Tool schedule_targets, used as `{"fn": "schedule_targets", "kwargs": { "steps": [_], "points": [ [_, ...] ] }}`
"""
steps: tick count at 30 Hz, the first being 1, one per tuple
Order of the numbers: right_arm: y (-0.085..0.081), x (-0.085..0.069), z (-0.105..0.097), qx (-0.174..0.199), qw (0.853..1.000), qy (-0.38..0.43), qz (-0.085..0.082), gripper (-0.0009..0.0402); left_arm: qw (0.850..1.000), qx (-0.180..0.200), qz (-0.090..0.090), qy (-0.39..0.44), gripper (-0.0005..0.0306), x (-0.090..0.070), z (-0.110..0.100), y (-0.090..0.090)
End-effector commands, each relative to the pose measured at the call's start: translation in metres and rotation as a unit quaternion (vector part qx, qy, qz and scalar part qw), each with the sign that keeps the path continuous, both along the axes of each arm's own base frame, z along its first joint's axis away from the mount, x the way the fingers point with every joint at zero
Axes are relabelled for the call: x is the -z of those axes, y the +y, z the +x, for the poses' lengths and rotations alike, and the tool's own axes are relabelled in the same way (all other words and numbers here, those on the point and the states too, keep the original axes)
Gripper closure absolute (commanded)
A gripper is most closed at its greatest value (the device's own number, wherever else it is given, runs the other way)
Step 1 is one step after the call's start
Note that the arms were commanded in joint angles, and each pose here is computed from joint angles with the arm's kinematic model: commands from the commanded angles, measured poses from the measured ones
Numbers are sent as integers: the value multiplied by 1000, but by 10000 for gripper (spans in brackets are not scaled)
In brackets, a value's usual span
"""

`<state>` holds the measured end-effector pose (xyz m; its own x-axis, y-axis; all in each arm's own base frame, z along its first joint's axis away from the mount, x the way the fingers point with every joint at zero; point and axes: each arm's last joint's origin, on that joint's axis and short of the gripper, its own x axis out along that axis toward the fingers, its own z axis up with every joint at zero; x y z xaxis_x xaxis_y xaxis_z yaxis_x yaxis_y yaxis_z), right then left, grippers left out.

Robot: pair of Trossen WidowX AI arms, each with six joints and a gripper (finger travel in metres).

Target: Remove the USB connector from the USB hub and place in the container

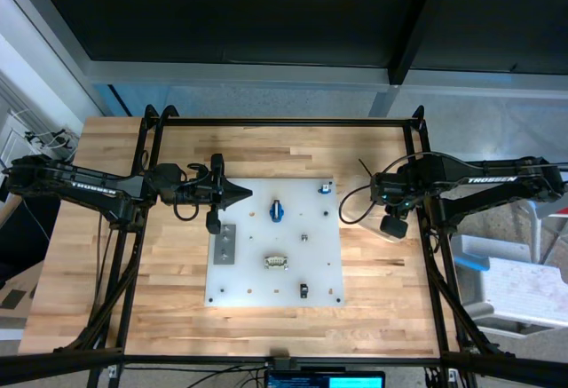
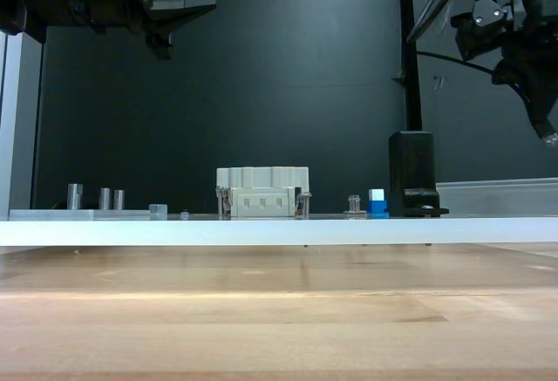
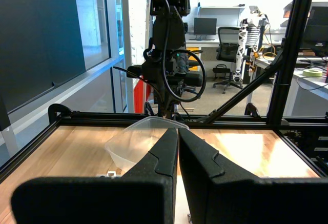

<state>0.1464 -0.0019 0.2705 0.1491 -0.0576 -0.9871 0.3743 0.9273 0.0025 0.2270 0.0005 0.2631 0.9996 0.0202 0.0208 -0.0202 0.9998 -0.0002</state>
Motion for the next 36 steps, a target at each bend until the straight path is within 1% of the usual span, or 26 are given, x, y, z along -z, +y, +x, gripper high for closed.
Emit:
{"fn": "schedule_targets", "kwargs": {
  "steps": [1, 4, 29, 32, 36],
  "points": [
    [0, 5, -5, 6, 1000, 5, 4, 393, 1000, 0, 0, 0, 300, 0, 0, 0],
    [-1, 7, -6, 7, 1000, 10, 4, 393, 1000, 0, 0, 0, 300, 0, 0, 0],
    [-1, 7, -6, 7, 1000, 7, 4, 392, 1000, 0, 0, 0, 300, 0, 0, 0],
    [-1, 7, -6, 7, 1000, 7, 4, 379, 1000, 0, 0, 0, 300, 0, 0, 0],
    [-1, 6, -6, 9, 1000, 7, 4, 347, 1000, 0, 0, 0, 300, 0, 0, 0]
  ]
}}
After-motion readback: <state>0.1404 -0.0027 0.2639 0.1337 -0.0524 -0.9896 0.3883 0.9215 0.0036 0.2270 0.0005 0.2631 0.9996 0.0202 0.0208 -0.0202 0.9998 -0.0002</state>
